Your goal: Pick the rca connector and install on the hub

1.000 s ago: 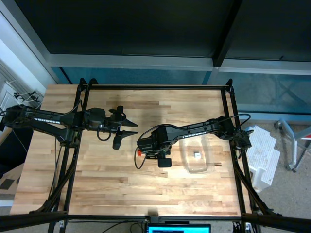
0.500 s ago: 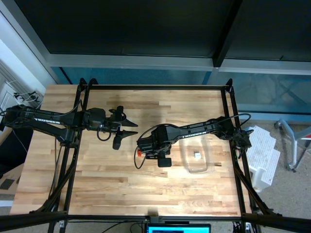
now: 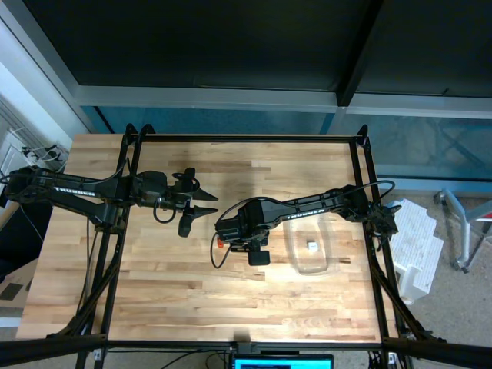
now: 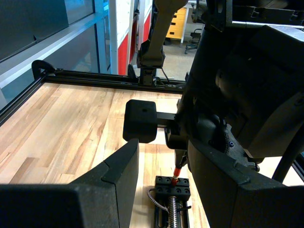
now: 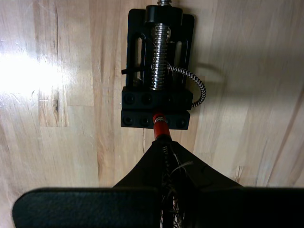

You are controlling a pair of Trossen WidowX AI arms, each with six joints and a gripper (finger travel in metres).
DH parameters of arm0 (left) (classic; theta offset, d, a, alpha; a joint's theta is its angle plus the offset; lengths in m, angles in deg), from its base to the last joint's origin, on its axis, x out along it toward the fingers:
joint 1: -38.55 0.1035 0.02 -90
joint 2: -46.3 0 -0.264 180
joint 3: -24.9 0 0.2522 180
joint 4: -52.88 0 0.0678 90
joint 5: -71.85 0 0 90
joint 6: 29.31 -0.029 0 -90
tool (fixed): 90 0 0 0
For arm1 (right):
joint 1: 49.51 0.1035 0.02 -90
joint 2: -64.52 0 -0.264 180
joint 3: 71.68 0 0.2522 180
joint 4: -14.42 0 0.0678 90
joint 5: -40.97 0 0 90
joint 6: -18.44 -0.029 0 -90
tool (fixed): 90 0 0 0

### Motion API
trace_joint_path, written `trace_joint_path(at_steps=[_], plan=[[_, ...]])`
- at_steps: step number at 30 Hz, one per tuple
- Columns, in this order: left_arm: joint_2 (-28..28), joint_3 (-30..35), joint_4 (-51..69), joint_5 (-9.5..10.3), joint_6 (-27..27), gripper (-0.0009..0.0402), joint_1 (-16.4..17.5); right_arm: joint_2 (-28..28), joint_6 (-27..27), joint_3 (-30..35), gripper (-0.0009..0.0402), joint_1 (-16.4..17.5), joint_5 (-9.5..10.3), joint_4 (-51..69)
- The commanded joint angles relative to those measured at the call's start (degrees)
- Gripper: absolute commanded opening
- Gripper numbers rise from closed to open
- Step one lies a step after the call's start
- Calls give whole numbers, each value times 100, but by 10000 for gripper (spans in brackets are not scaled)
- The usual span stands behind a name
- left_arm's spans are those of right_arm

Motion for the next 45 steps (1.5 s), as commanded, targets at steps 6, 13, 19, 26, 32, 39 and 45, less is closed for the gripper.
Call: trace_joint_path(at_steps=[6, 13, 19, 26, 32, 39, 45], plan=[[2, 2, -2, -26, 0, 140, -4, 17, 94, -181, 0, -74, 11, -269], [2, 2, -2, -26, 4, 140, -2, -13, 155, -151, 15, -85, 4, -289], [2, 4, -2, -26, 2, 140, -2, -105, 101, -142, 115, -85, -7, -282], [2, 2, 0, -26, 2, 140, -2, -269, -20, -144, 211, -85, -48, -271], [2, 4, 0, -28, 4, 140, -2, -645, -9, -175, 223, -76, -48, -330], [0, 4, -2, -28, 20, 140, -4, -1073, -46, -308, 203, -72, -55, -468], [0, 4, -4, -26, 33, 141, -4, -1397, -42, -468, 194, -70, -52, -520]])
